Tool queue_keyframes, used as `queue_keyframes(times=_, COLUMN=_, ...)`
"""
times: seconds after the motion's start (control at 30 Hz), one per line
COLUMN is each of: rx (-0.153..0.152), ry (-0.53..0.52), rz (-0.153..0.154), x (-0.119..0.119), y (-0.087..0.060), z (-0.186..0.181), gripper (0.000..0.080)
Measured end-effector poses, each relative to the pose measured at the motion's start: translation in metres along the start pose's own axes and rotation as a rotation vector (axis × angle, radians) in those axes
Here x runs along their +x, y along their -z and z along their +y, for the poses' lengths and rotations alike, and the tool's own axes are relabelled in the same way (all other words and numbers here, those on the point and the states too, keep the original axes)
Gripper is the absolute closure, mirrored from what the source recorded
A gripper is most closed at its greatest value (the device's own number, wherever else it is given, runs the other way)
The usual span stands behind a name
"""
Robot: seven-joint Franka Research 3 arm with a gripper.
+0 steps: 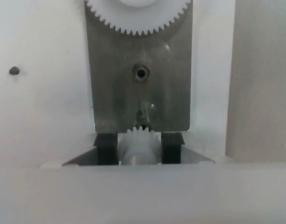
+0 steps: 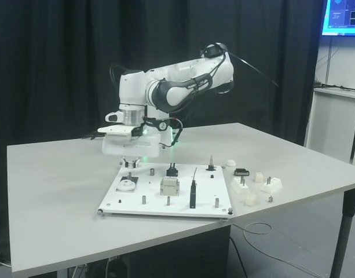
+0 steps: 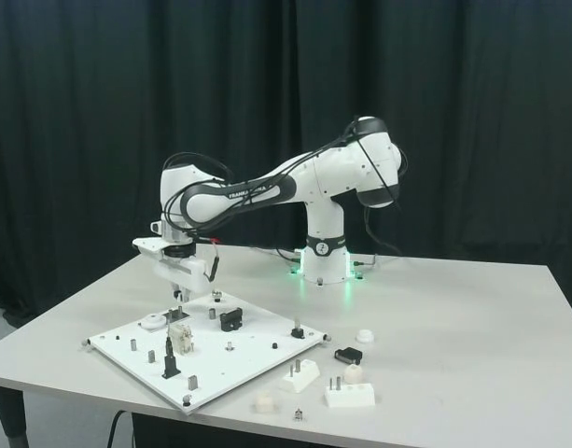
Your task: Insert small gear.
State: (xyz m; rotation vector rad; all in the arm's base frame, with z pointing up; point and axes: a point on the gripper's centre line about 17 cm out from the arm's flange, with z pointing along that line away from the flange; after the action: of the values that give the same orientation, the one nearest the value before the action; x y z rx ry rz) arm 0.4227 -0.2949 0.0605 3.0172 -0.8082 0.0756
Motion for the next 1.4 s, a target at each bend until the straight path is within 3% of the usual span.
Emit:
queue_keyframes(times=0.43, rx=0.005, ry=-0.002, rz=-0.017, x=-0.004, y=-0.010, z=0.000, gripper=0.0607)
queue_keyframes(times=1.4, rx=0.014, ry=-0.011, rz=-0.008, x=-0.001, y=-0.013, z=0.000, gripper=0.0607)
